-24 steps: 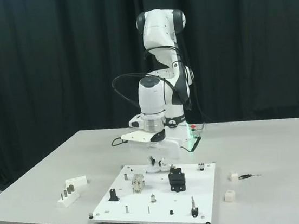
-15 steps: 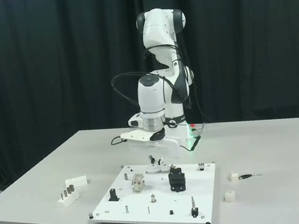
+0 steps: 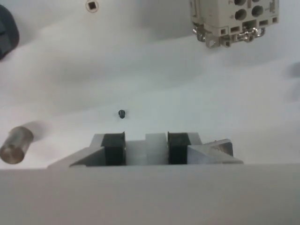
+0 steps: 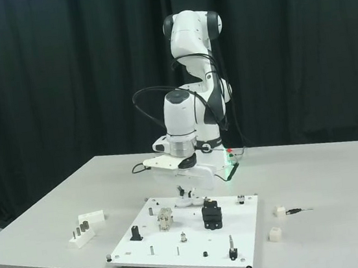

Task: Place small gear.

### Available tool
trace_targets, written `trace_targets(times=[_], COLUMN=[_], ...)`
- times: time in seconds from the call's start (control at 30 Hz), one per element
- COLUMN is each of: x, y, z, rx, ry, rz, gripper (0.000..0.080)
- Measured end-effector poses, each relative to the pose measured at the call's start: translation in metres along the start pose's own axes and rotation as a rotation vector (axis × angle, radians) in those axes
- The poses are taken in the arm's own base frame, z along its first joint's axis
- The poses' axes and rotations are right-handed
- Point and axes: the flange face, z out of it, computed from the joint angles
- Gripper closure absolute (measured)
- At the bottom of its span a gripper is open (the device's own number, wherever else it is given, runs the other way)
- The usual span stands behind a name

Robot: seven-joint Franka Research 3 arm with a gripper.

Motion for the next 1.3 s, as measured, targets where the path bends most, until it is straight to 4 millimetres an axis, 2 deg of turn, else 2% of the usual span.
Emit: trace_targets(times=[0.9, 1.3], x=[0.002, 0.023], y=[0.0, 0.006], z=[-0.001, -0.009], rx=[-0.001, -0.021], ry=[0.005, 0.056], rz=[-0.003, -0.015], gripper=[0.0614, 0.0614])
